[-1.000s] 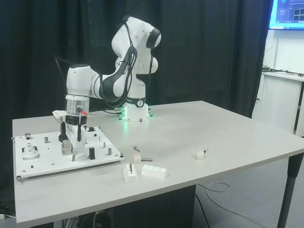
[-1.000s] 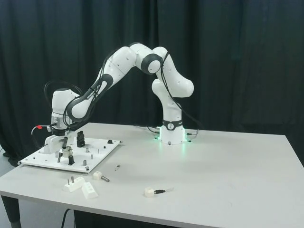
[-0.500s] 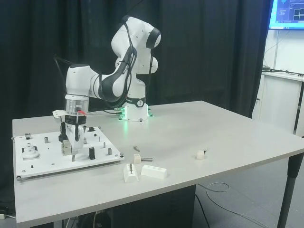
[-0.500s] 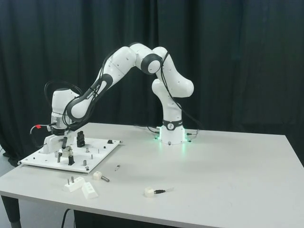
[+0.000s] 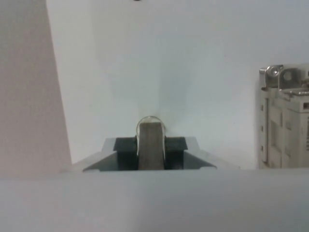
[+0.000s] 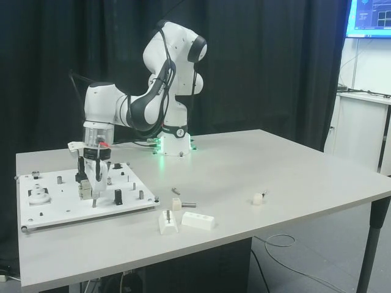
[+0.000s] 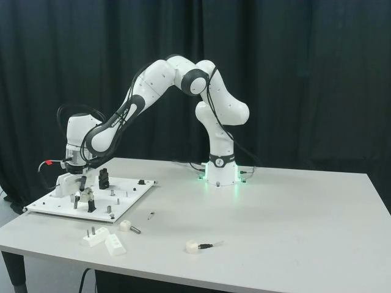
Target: Insert square peg 3.
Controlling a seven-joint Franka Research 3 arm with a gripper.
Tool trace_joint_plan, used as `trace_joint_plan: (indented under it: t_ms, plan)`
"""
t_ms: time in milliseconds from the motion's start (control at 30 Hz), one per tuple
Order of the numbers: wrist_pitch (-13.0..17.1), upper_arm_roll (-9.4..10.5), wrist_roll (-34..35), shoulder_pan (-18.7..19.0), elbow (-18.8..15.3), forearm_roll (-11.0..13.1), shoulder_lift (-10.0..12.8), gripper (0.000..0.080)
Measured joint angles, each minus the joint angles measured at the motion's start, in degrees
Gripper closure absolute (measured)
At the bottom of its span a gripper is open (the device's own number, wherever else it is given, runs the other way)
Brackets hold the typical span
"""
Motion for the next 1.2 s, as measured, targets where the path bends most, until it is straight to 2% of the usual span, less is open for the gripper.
trace_joint_plan:
  t_ms: [1200]
  plan:
    - [-1.2, 0.22, -8.0, 0.0, 0.4, -0.9, 0.2, 0.0688]
